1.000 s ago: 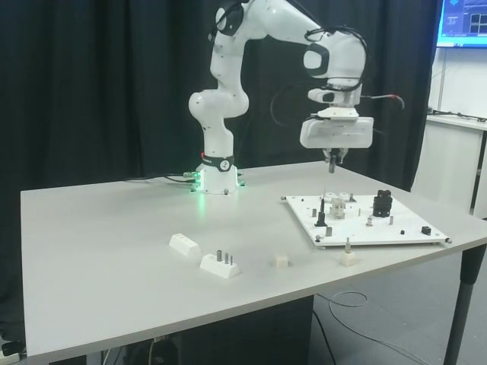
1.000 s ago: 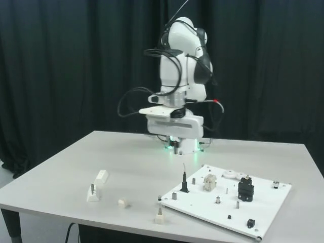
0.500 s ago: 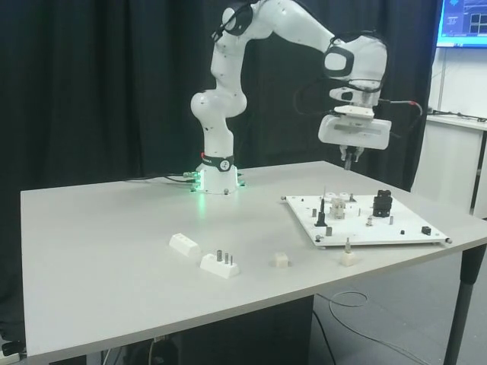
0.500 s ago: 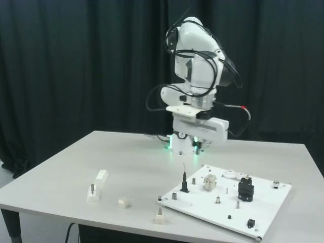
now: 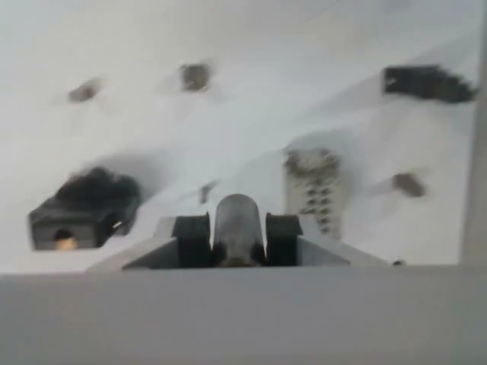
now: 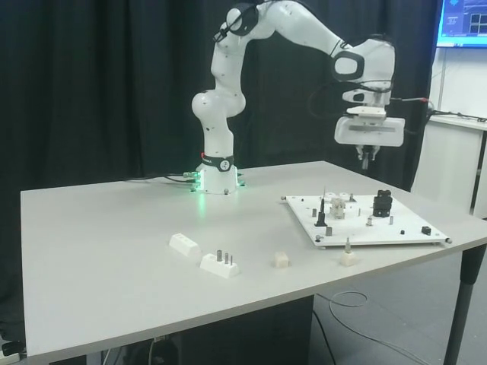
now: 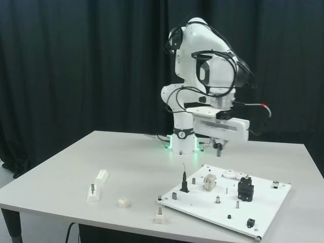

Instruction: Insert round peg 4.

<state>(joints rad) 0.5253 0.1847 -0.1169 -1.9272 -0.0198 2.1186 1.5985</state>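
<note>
1. Grey surface [image 6: 99,236] fills the scene, and the white arm's base [image 6: 217,181] is bolted at its back, ringed in green light.
2. Near the right edge lies a white board [image 6: 380,230], flat on the surface, studded with small fixtures.
3. Toward the front sit two white blocks: a plain one [image 6: 184,244] and, just beside it, one holding upright pins [image 6: 220,265].
4. Further right, a small cube [image 6: 281,260], then a white block with a single pin [image 6: 348,257] just off the board's front edge.
</note>
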